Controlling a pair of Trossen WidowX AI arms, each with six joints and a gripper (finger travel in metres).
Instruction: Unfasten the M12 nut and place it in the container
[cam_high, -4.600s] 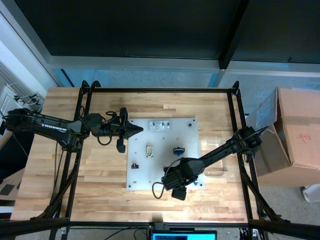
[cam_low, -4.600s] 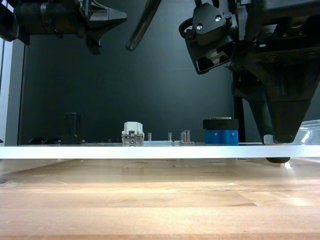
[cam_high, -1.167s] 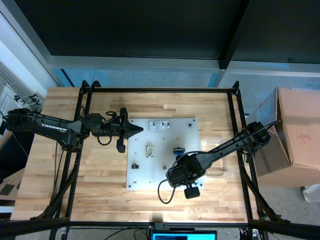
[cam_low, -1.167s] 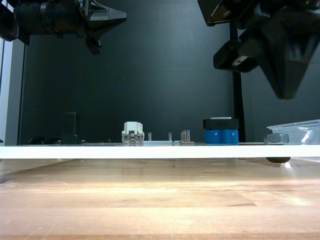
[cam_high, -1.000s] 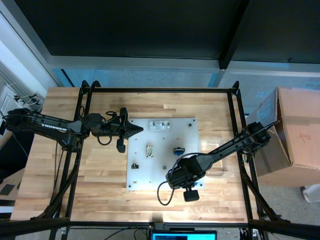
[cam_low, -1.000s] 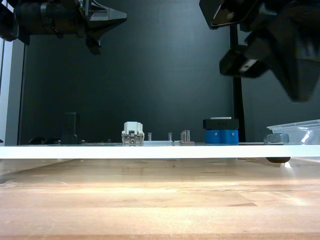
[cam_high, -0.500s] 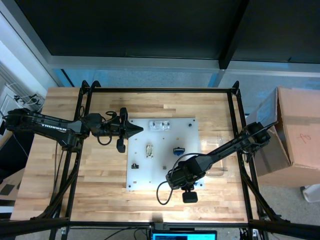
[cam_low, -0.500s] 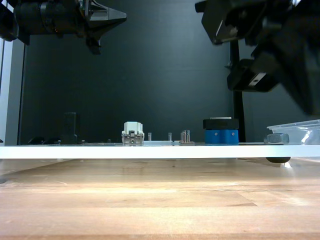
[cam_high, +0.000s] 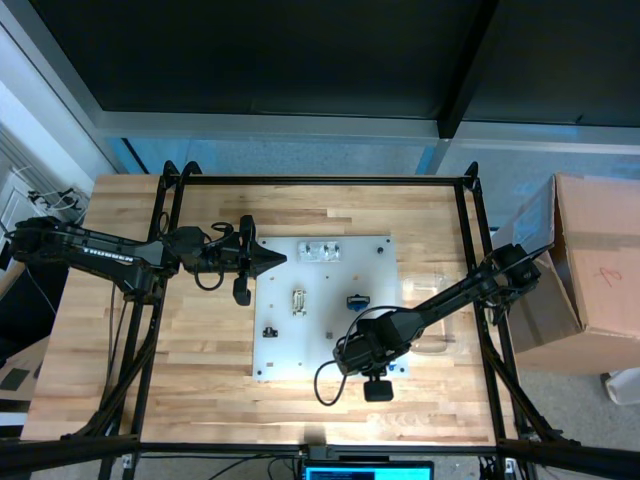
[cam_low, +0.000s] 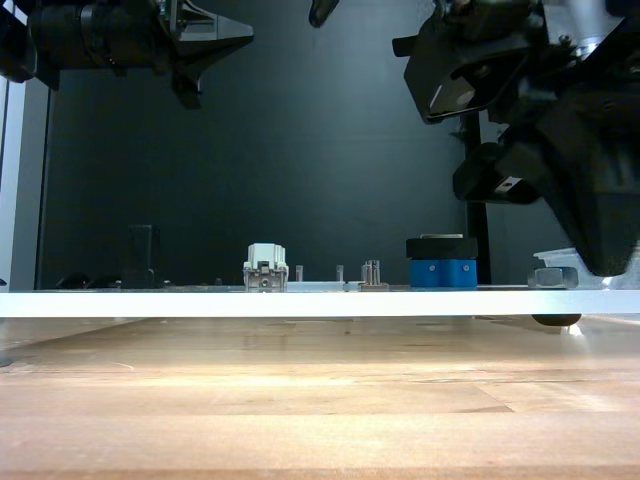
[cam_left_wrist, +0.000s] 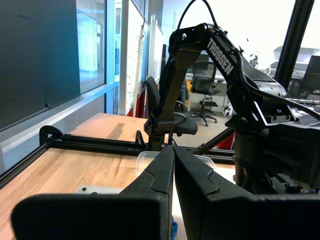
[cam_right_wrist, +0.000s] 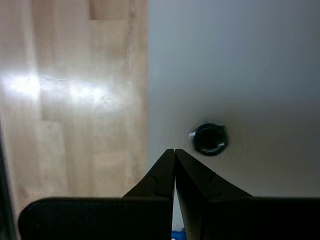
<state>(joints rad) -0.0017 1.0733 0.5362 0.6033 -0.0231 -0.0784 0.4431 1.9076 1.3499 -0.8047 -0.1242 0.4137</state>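
Now, silver hex nut (cam_low: 555, 275) on stud (cam_right_wrist: 209, 140), right gripper (cam_right_wrist: 174, 152) nearby, left gripper (cam_left_wrist: 173, 152) beside white board (cam_high: 300, 355), both pressed together.

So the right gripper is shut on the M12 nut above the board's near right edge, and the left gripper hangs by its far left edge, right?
No: the right gripper is shut empty; the right wrist view shows the M12 nut on its stud, on the white board beside it. The left gripper is as stated.

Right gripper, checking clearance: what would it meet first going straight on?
Likely the white board, just beside the M12 nut on its stud; right gripper hangs shut above, left gripper by the board's left edge.
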